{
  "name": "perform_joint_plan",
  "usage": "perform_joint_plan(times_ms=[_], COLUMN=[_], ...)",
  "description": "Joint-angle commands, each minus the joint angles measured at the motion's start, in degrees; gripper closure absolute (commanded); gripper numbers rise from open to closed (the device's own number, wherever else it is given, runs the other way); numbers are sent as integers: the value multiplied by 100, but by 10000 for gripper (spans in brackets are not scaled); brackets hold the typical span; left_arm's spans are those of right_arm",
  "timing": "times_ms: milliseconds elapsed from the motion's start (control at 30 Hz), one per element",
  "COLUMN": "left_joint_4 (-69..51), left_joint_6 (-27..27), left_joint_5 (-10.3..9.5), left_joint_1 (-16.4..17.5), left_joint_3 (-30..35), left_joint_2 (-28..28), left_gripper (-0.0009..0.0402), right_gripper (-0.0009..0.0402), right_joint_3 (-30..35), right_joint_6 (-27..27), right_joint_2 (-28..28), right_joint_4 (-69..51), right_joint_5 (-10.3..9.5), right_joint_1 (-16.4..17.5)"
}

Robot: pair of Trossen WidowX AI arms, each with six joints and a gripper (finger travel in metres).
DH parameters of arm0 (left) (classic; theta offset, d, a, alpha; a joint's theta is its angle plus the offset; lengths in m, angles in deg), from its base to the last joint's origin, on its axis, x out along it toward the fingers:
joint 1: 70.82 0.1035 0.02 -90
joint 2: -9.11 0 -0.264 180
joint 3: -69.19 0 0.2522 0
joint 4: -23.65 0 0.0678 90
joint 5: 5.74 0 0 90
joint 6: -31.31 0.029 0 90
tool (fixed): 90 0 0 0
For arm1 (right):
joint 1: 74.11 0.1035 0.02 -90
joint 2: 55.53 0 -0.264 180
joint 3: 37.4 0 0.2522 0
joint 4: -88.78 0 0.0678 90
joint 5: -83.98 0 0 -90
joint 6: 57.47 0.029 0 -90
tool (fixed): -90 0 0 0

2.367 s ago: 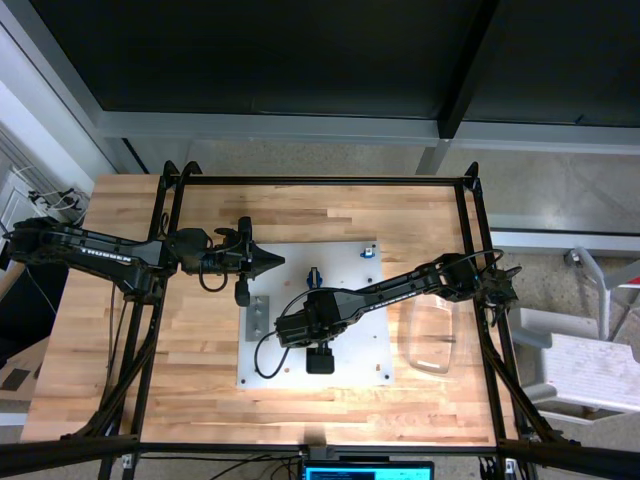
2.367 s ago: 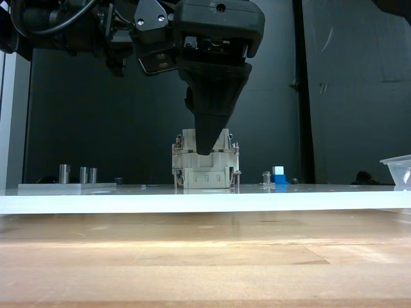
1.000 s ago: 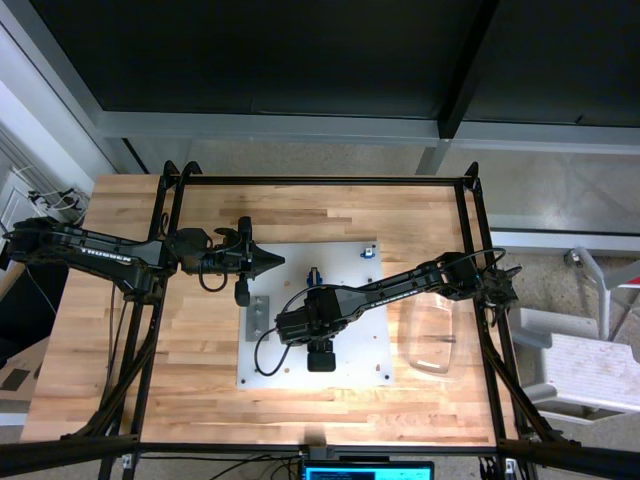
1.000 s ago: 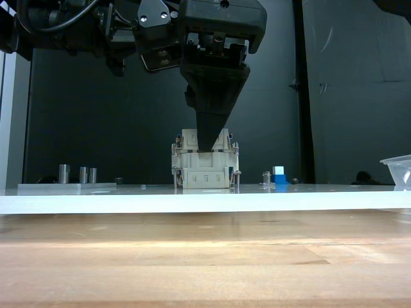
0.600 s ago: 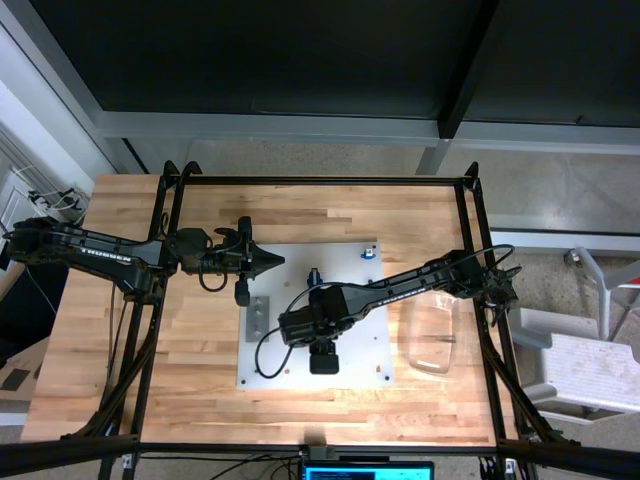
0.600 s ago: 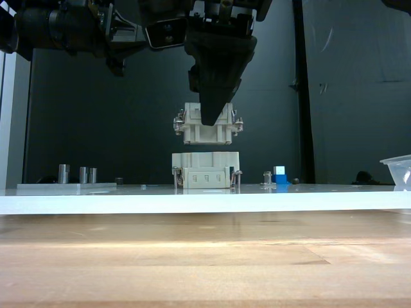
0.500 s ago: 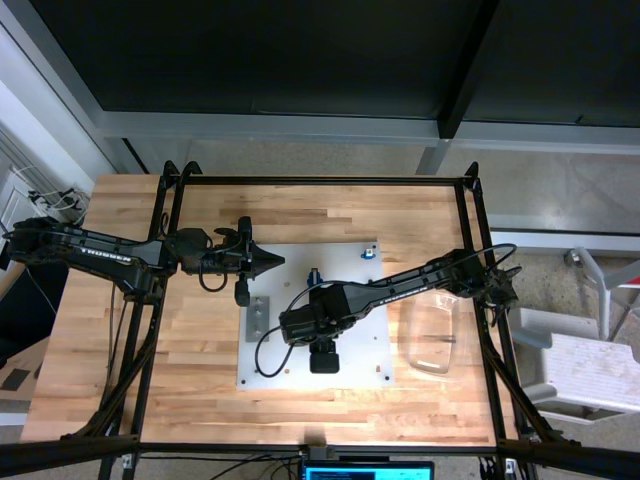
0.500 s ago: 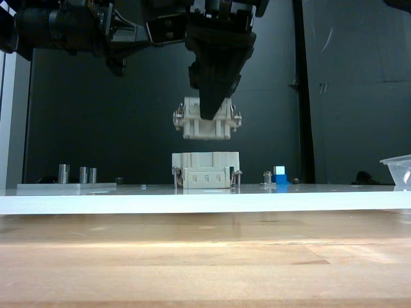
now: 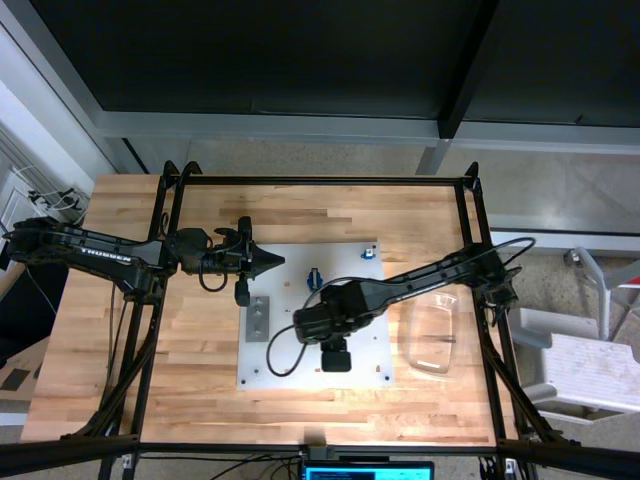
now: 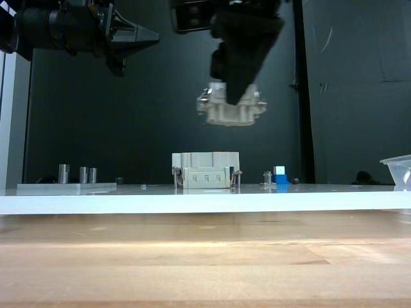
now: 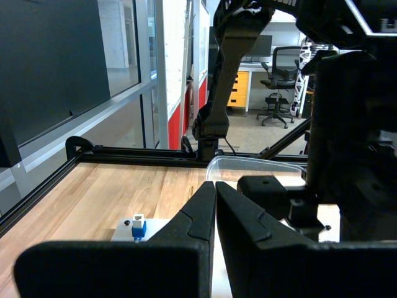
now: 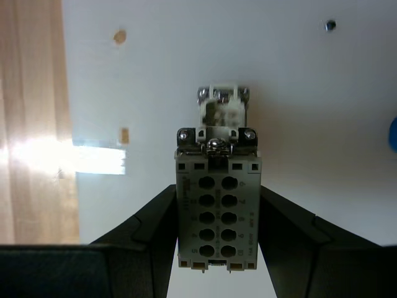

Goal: Remove the HAN10-E connector and place it in the container

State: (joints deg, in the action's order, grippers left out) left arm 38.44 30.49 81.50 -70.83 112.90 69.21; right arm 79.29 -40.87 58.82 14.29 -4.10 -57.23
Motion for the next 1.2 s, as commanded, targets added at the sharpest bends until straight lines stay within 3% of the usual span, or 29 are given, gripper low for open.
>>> perform_joint_plan(times_ms=[33,433,1200], left_joint_4=[0,0,0], left_joint_6=[2,2,2], left_joint_5=[0,0,0], left_joint_1=[0,2,2], left_joint_3=[0,0,0], left_joint_2=[0,0,0], left_gripper=[393,393,393], right_gripper=[350,350,350], right_joint_3=[-546,-2146,-4236], right_joint_6=[260,765,1202], right_joint_2=[-378,-1615,-3547], right_joint_4=[197,304,341], right_joint_5=[9,13,7], right_joint_1=[17,205,595])
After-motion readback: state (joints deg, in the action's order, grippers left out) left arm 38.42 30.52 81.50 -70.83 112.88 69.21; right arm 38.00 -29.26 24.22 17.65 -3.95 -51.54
